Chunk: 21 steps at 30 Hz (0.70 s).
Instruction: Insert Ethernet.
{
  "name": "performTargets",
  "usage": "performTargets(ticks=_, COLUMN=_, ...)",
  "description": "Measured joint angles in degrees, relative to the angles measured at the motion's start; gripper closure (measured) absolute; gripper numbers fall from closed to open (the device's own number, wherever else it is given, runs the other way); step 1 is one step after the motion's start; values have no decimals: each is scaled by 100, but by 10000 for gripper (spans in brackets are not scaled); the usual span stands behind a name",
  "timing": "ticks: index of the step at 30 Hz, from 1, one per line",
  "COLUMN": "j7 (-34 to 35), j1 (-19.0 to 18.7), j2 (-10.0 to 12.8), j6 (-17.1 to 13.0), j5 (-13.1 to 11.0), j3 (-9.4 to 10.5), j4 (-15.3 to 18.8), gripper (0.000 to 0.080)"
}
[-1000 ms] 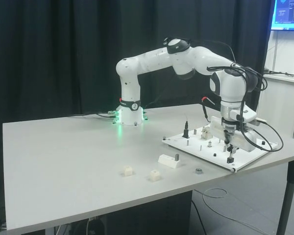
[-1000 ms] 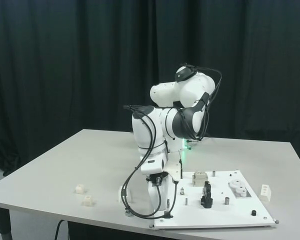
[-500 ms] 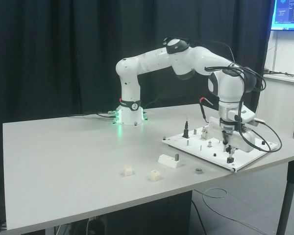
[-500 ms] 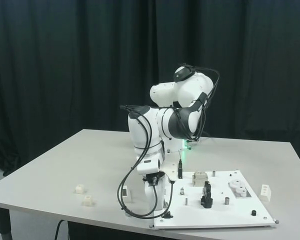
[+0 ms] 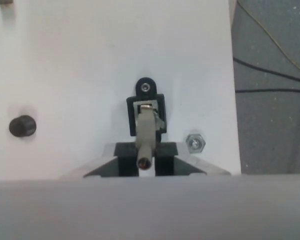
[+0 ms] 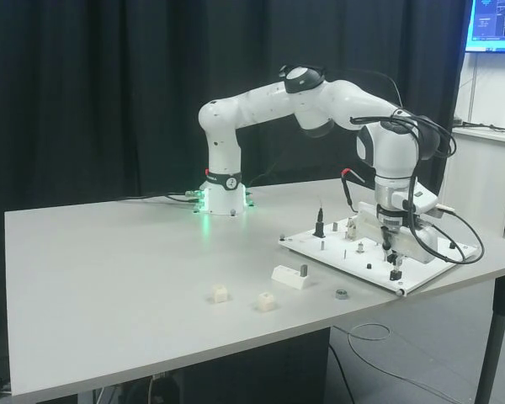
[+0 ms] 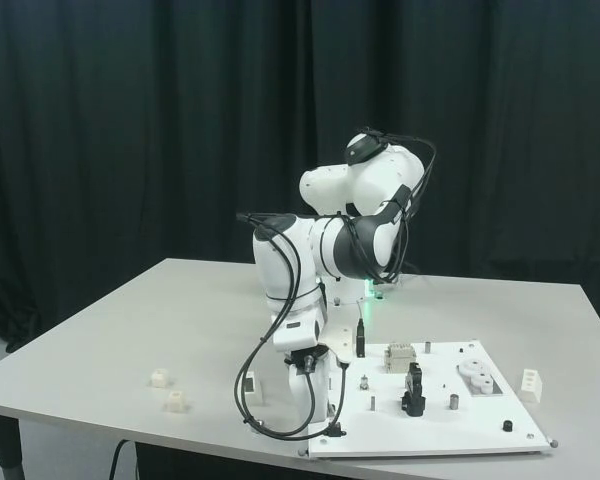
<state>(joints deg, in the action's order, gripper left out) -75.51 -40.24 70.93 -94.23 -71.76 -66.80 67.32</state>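
My gripper [image 5: 145, 161] is clamped on the Ethernet plug [image 5: 145, 131], whose long axis points straight down at the black socket [image 5: 146, 114] directly beneath it

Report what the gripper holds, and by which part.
The gripper holds the Ethernet plug by its rear end, tip pointing into the black socket on the white board.

The arm [image 6: 320, 97] is formed of rounded white segments, with black bands at the joints. A black cap [image 6: 296, 73] is seen on the elbow. A green glow is shown around the base [image 6: 222, 200]. Black cables [image 7: 270, 350] are looped from the wrist, hanging at 6 o'clock below it. A grey housing [image 5: 150, 207] is seen above the gripper [image 5: 145, 161].
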Motion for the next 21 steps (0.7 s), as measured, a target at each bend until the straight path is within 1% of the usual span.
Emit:
performTargets(ticks=11, j7=0, j1=2, j2=-1, j6=52, j5=0, j3=16, j4=-48, gripper=738)
performTargets(ticks=16, j7=0, j1=2, j2=-1, j6=58, j5=0, j3=77, j4=-65, gripper=738)
performTargets(ticks=21, j7=0, j1=2, j2=-2, j6=58, j5=1, j3=83, j4=-68, gripper=738)
